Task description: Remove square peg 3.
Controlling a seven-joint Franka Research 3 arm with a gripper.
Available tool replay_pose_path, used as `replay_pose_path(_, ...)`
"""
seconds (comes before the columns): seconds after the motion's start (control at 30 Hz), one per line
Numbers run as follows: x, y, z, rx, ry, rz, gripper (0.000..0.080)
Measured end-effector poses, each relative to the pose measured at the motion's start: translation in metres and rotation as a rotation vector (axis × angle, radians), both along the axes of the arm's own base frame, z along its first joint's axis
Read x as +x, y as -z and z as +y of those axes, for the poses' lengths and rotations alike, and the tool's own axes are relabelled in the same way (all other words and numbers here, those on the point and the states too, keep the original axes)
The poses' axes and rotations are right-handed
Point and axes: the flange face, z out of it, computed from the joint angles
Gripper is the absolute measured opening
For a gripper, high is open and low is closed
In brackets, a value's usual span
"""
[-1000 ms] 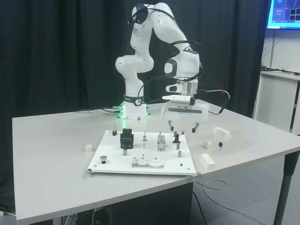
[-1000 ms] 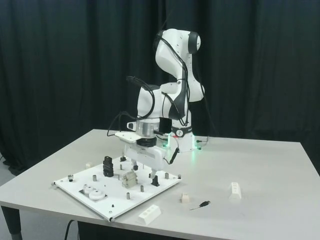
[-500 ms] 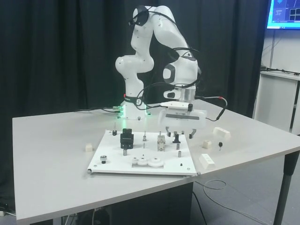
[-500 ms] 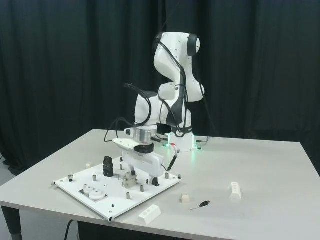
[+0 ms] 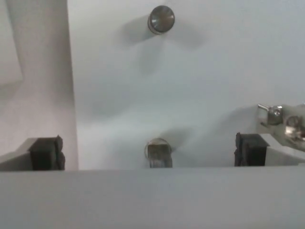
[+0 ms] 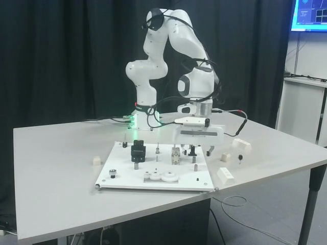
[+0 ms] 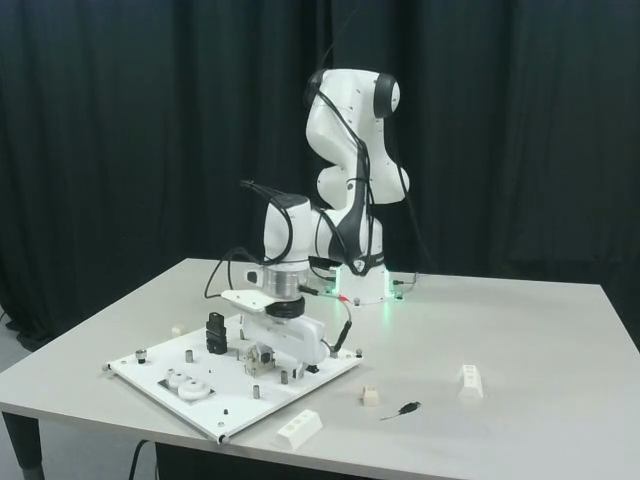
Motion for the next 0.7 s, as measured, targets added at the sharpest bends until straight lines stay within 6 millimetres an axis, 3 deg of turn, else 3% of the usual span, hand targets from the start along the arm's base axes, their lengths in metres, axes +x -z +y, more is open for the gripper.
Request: replay_pose_path(0.7, 0.005, 0.015, -0.002, 0.014, -0.053, 0.004, 0.08)
